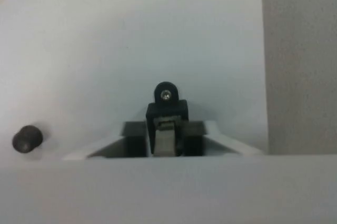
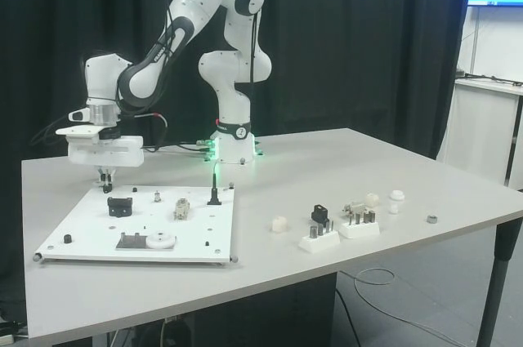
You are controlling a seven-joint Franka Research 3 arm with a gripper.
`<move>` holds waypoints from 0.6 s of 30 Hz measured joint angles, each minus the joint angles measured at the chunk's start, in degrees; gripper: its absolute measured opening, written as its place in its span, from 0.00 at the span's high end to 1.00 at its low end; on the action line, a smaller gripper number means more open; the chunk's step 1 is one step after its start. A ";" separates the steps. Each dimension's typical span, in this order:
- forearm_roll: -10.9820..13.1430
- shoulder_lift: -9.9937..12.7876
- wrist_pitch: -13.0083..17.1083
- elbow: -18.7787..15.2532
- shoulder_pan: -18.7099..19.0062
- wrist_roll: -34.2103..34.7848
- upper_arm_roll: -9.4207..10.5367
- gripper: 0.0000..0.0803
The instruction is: Insert Ethernet.
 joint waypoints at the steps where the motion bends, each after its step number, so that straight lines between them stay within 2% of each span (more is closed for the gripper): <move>1: 0.01 0.03 0.16 0.01 0.00 -0.27 0.04 0.91; 3: 0.02 0.04 0.51 0.09 0.03 -0.46 0.13 0.91; 4: 0.02 0.04 0.65 0.16 0.06 -0.46 0.16 0.58; 9: 0.02 0.04 1.04 0.68 0.14 -0.45 0.19 0.58; 10: 0.02 0.04 1.05 0.78 0.15 -0.42 0.19 0.20; 18: 0.02 0.04 1.08 1.21 0.14 0.29 0.19 0.20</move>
